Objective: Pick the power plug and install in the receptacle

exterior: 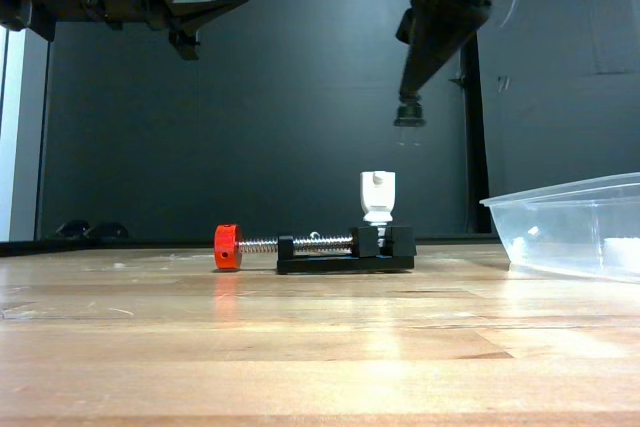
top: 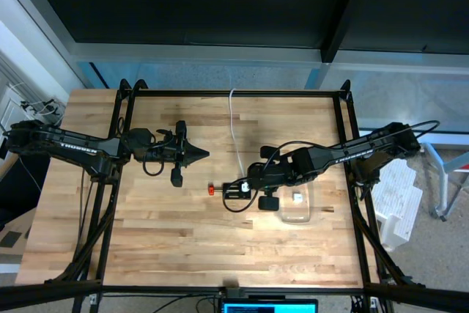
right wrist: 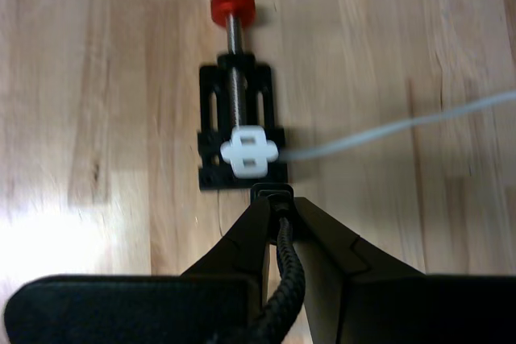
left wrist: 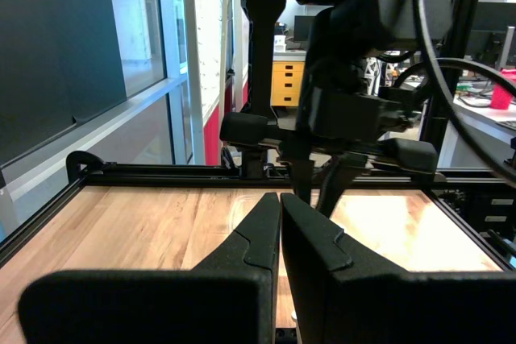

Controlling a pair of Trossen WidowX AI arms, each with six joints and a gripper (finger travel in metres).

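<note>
My right gripper [right wrist: 275,203] is shut on the power plug [right wrist: 272,191], a tiny black piece with a black cord running back between the fingers. In the low view the plug [exterior: 408,117] hangs prongs down, a short way above and slightly right of the receptacle [exterior: 377,194]. The receptacle [right wrist: 250,151] is a small white block clamped upright in a black mini vise [right wrist: 239,110] with an orange-red knob [right wrist: 233,5]. My left gripper [top: 202,155] is shut and empty, held high over the table's left half, well away from the vise [top: 236,191].
A clear plastic tray [top: 296,211] with a small white piece [top: 298,197] in it lies just right of the vise. The receptacle's thin white cord [top: 234,126] runs to the table's far edge. A black frame [top: 344,119] borders the table.
</note>
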